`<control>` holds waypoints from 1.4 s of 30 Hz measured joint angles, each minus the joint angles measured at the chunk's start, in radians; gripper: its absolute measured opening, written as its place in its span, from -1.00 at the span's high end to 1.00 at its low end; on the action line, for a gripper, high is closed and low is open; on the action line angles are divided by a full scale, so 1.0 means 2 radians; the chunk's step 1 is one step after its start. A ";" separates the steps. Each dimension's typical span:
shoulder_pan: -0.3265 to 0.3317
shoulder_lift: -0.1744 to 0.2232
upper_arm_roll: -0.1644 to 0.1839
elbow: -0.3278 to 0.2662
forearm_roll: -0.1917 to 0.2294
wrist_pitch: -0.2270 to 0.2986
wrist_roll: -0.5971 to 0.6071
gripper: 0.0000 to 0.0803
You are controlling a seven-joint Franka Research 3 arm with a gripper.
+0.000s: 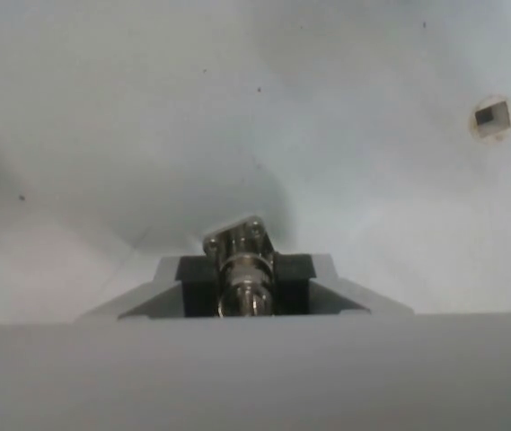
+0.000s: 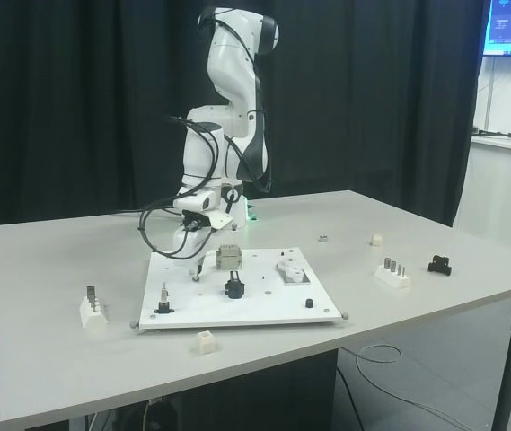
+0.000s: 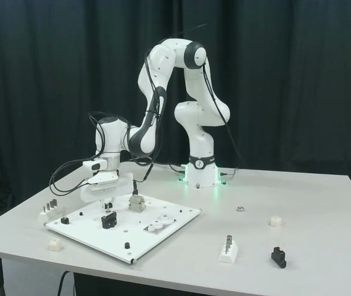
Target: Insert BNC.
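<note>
While the gripper (image 1: 246, 310) hangs low over the white board (image 2: 255, 305), its fingers are closed on the BNC connector (image 1: 244, 269), whose flanged end points down between them. Just beside the fingers stands a small grey block (image 2: 229, 257), and a black part (image 2: 234, 288) sits nearby. Only the wrist view shows the connector; the room views hide it behind the hand. The board lies on the grey table (image 3: 311, 203), black curtains (image 3: 286, 80) behind.

The white arm (image 3: 163, 98) bends forward, its hand (image 3: 106, 203) pointing straight down.
</note>
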 joint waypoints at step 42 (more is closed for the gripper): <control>0.000 0.000 0.000 0.002 0.000 -0.007 -0.174 0.70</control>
